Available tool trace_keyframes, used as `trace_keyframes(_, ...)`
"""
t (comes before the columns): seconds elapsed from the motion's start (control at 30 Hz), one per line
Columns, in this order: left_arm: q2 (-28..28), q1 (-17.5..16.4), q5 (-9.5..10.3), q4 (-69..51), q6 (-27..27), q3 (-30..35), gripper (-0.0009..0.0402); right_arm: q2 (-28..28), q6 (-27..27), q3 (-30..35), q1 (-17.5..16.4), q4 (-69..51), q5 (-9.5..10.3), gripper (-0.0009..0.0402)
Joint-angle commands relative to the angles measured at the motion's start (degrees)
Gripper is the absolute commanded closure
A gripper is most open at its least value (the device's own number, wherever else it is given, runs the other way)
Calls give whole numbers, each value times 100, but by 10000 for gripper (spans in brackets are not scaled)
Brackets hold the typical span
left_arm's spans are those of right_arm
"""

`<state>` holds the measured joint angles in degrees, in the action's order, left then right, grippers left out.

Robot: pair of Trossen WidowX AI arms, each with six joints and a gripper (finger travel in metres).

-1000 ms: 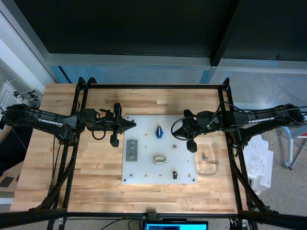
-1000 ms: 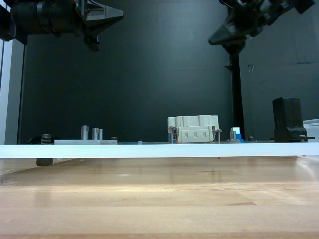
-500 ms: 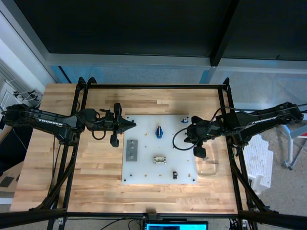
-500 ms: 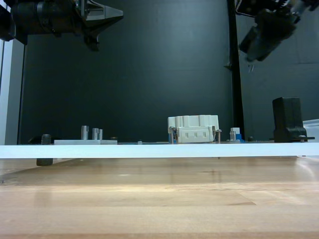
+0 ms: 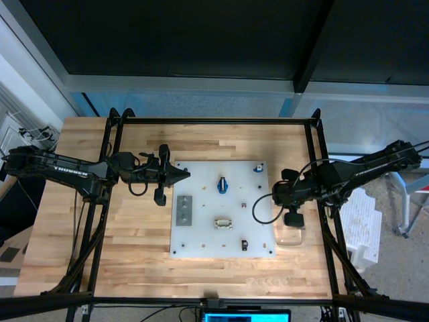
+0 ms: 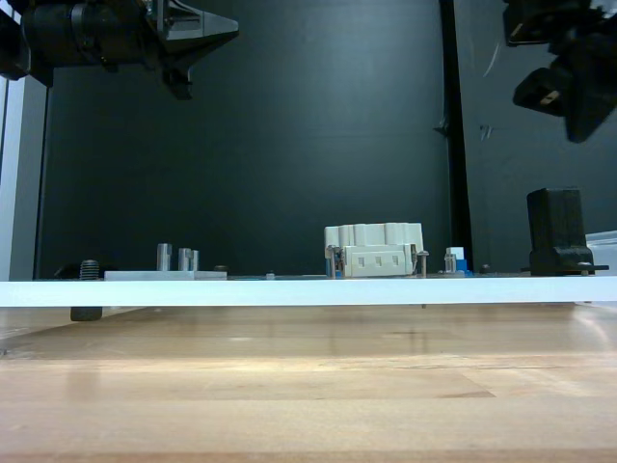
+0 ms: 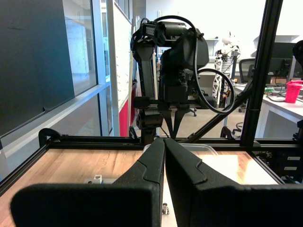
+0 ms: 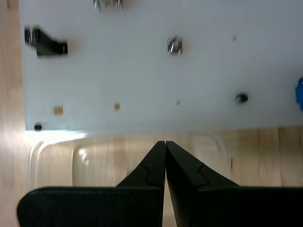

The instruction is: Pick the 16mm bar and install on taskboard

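Observation:
The white taskboard [image 5: 201,235] lies mid-table, carrying a grey metal block [image 5: 184,209], a blue knob [image 5: 222,184] and a silver connector [image 5: 223,223]. My right gripper [image 5: 279,196] hangs shut and empty, pointing down over the board's right edge and the far rim of the clear tray [image 5: 298,236]. In the right wrist view its closed tips [image 8: 165,142] sit over the line between taskboard [image 8: 142,71] and tray [image 8: 52,161]. The 16mm bar is hidden, with the right wrist covering part of the tray. My left gripper [image 5: 182,173] hovers shut above the board's far-left corner.
A small black part [image 5: 245,244] stands near the board's front right, and a short peg [image 8: 174,45] rises from the board. A black frame [image 5: 214,121] rings the table. Bare wood lies left of and in front of the board.
The right arm has swung from over the board's right part toward the near right, and its gripper has tipped down over the tray. The left arm has stayed put.

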<state>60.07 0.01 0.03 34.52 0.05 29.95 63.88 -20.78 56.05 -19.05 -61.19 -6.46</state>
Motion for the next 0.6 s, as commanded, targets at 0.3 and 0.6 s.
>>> trace_keyframes(0.3,2,-2,-2,0,0,0,393,374,-846,33,-660,-719,50,393)
trace_keyframes(0.6,2,0,-2,0,0,0,393,538,-1029,33,-962,-769,321,381)
